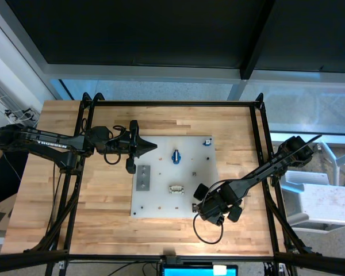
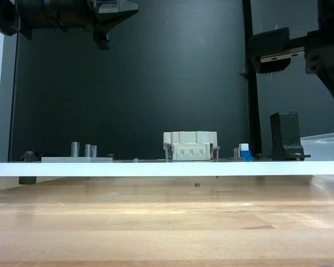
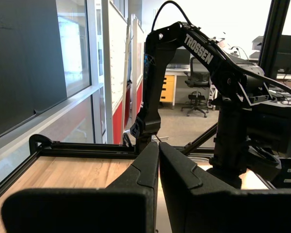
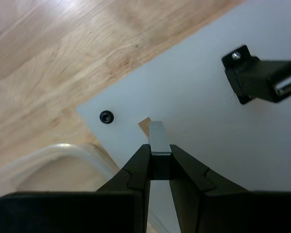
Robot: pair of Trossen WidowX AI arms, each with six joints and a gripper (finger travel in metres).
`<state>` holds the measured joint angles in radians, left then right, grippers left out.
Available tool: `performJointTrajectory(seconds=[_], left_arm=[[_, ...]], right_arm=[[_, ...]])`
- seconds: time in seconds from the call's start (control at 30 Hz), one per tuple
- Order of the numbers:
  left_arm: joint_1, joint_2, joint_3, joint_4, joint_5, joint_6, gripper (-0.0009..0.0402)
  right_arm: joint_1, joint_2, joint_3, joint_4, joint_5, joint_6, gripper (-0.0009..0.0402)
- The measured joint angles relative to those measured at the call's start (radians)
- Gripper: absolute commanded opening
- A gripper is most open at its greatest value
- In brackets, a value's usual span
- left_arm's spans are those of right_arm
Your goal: Pick the 16mm bar and place in it's hole on the taskboard
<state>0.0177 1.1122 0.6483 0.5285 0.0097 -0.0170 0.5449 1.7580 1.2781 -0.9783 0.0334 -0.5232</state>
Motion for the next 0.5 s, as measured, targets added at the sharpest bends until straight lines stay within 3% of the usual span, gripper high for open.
performJointTrajectory(seconds=[0.5], left_arm=[[0.0,0.0,0.0,0.0,0.0,0.0,0.0]], right_arm=[[0.004,0.0,0.0,-0.001,-0.002,-0.296,0.0]])
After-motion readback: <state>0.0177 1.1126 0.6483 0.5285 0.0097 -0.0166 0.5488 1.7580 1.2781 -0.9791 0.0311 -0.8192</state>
